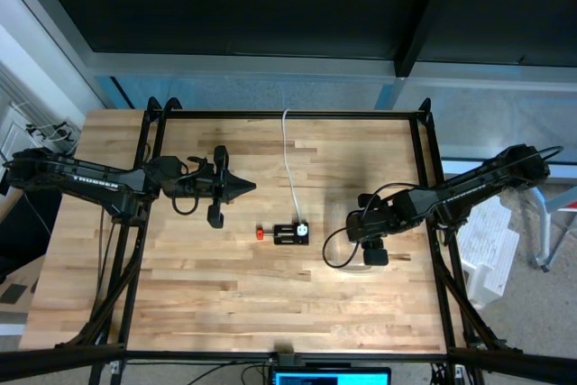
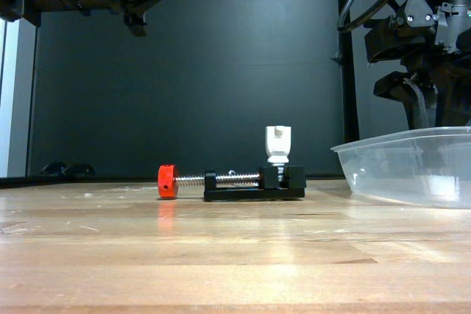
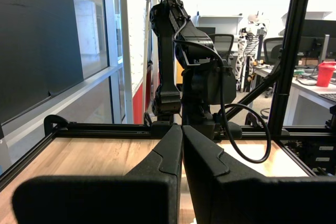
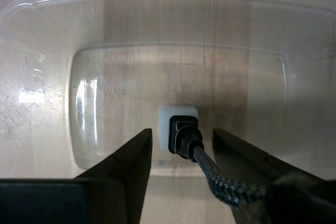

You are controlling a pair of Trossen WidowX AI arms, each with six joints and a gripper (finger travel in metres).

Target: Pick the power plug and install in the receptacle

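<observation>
Plug (image 4: 181, 139) sits mid-floor in the tray (image 4: 115, 82), long axis along the right gripper's (image 4: 182, 132) line between its spread jaws, walls well clear; left gripper (image 1: 245, 187), clenched, hovers left of the receptacle (image 1: 302, 229).

the wooden surface (image 1: 225, 295) is showing a smooth, faintly glossy grain. the clear, scuffed plastic tray (image 2: 383, 174) is gleaming beneath the matt black jaws of the right gripper (image 4: 182, 145); the cable (image 4: 223, 184) of the power plug (image 4: 179, 129) is looking braided. the left gripper (image 3: 181, 129), matt black plastic, is hanging above the surface's left half.
</observation>
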